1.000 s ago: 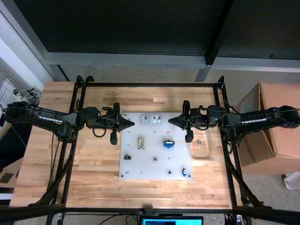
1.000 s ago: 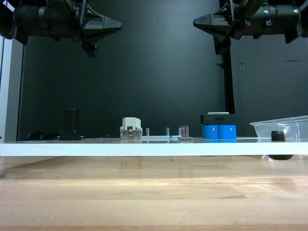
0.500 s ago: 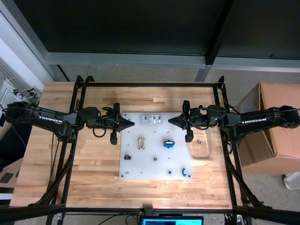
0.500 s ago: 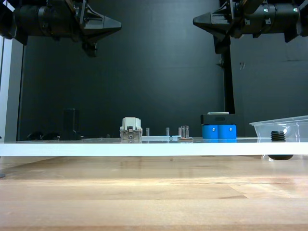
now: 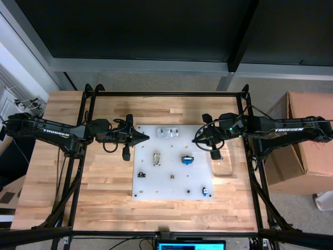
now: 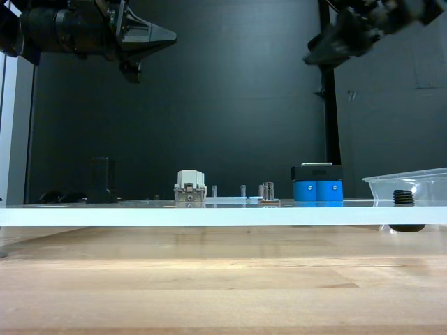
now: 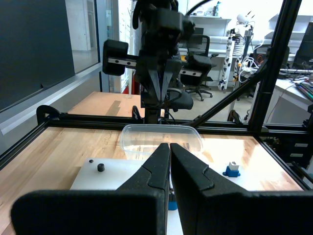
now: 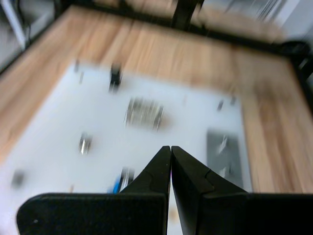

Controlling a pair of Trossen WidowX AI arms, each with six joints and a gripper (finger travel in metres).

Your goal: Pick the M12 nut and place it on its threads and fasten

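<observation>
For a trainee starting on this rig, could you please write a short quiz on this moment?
1. True or false: the M12 nut sits on its stud.
2. Are the left gripper and right gripper, both high over the far half of the white board, open or shut?
3. Which holds the M12 nut: A left gripper, B right gripper, C neither?
Key: 1 false, its ribs show bare; where the M12 nut lies cannot be told. 2 both shut. 3 C.

A white board (image 5: 156,179) lies on the wooden table (image 5: 78,182). On the board: 1 beige connector (image 5: 156,159), 1 blue block (image 5: 187,160) and 1 small blue part (image 5: 206,192) at the near right corner. A cardboard box (image 5: 304,151) stands off the table's right edge.
</observation>
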